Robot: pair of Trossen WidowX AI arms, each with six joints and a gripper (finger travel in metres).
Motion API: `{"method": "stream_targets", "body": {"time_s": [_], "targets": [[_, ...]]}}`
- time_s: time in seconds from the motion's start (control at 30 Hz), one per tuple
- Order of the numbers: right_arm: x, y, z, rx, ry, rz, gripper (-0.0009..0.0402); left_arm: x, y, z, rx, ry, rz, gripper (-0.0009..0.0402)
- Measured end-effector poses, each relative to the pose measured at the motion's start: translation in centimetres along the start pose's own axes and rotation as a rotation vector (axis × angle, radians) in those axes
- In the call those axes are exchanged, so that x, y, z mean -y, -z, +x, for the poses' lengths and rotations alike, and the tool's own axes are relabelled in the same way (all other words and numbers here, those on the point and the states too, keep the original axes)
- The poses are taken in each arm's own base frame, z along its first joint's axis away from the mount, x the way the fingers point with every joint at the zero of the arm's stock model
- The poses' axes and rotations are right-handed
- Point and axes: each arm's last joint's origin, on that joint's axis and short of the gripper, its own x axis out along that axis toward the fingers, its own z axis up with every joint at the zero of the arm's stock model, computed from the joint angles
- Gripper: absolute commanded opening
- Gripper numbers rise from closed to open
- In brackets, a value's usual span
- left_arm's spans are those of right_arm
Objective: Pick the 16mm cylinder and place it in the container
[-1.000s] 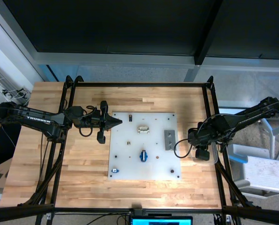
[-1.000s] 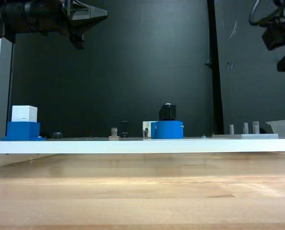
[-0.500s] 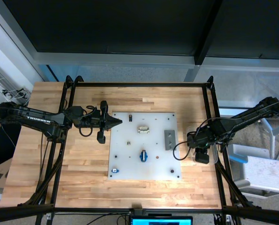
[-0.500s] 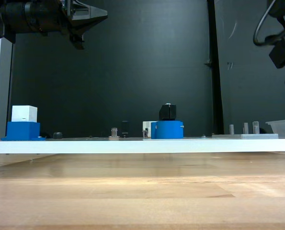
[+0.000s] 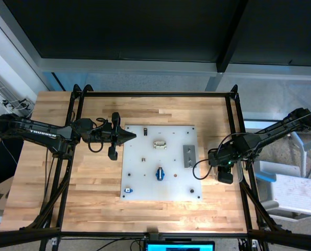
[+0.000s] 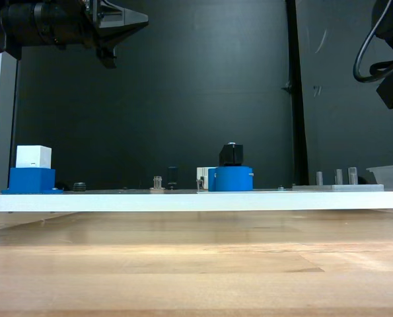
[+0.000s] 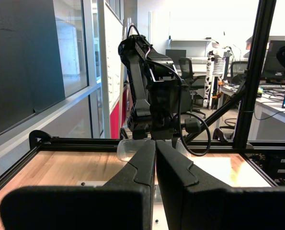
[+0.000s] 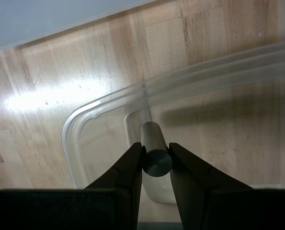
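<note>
Right gripper (image 8: pixel 155 147) has shifted slightly over the container (image 8: pixel 70 134) at 3 o'clock, pinching the slippery 16mm cylinder (image 8: pixel 156 162) by its sides; left gripper (image 5: pixel 129 135) hovers at 9 o'clock, closed and empty.

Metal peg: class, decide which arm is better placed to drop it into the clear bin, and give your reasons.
Right. The right gripper is shut on the peg, directly over the clear bin. The left gripper hangs shut above the white board's left edge, far from both.

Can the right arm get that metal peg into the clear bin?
Probably yes: the right hand, shut on the 16mm cylinder, hangs over the open container, nothing between. The left hand is parked, shut, far left.
</note>
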Motion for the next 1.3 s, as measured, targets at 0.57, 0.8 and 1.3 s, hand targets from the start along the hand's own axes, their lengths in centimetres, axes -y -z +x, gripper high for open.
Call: {"method": "stream_targets", "body": {"time_s": [0.57,0.8,1.3], "targets": [[0.1,-0.1,0.0,0.022,0.030,0.024,0.0168,0.0,0.0,0.0,-0.001,0.000,0.000,0.0000],[0.1,0.0,0.0,0.021,0.030,0.031,0.0172,0.0,0.0,0.0,-0.001,0.000,0.000,0.0000],[-0.7,-0.5,-2.0,0.031,0.028,0.033,0.0147,0.0,0.0,0.0,0.000,0.000,0.000,0.0000]]}}
